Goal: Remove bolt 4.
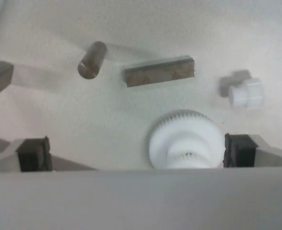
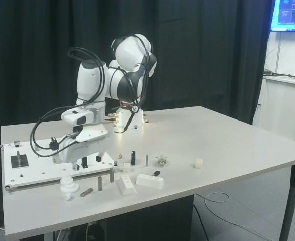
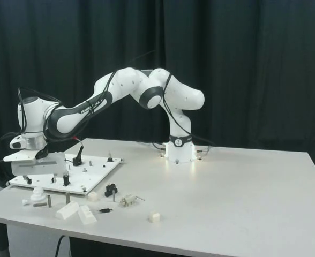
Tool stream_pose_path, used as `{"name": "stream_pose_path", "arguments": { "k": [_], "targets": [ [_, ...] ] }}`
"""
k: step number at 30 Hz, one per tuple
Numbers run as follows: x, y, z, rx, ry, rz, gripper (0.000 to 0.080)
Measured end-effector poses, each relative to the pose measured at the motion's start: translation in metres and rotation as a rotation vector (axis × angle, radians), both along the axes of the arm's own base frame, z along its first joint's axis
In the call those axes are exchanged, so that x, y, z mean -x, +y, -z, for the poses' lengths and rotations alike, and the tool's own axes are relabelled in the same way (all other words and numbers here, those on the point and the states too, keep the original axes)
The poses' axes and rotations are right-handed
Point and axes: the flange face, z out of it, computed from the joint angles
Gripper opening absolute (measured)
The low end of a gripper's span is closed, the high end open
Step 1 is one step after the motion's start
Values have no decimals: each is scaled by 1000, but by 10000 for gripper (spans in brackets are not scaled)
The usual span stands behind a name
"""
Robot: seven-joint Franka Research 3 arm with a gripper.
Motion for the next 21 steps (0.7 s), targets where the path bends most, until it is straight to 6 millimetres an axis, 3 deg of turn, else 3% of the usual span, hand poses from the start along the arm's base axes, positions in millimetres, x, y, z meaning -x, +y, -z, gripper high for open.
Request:
{"name": "stream_pose_path", "arguments": {
  "k": [21],
  "targets": [
    [5, -6, -11, -8, -15, 42, 800]
  ]
}}
